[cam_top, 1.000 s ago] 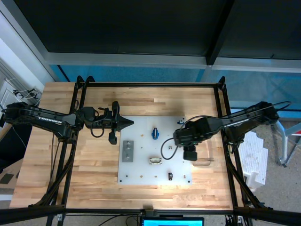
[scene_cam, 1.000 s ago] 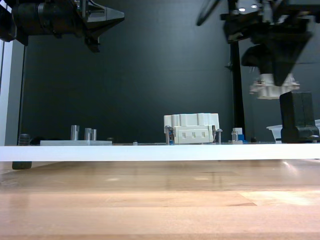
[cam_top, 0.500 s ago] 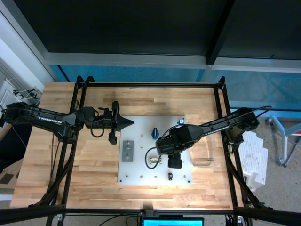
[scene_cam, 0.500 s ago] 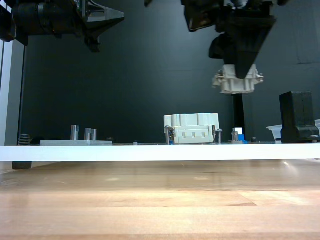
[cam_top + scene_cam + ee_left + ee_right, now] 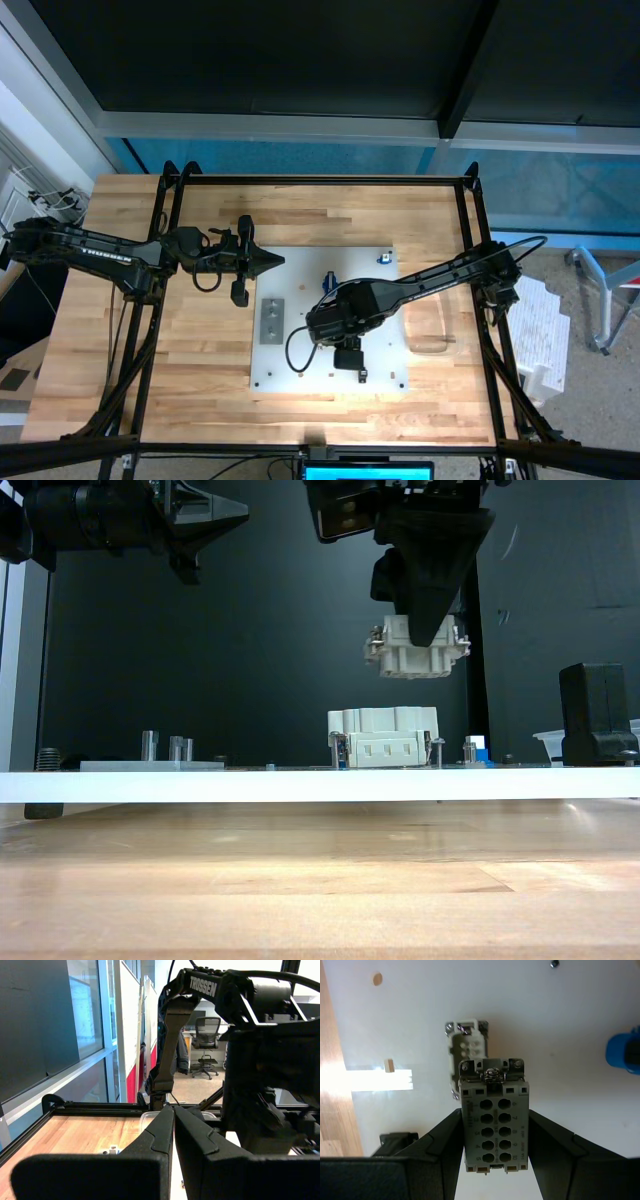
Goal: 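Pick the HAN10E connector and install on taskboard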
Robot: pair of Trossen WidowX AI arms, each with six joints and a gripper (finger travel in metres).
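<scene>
Gripping HAN10E connector (image 5: 415, 658) above taskboard (image 5: 300, 372): right pincer (image 5: 493, 1114); left pincer (image 5: 274, 260) aloft.

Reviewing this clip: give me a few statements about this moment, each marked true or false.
1. The right hand grips the connector. True.
2. The connector is seated in the socket on the board. False: it hangs above the socket, with a clear gap between them.
3. The left hand holds a part. False: it is shut on nothing, parked high near the board's far left corner.
4. A blue piece sits on the board. True.
</scene>
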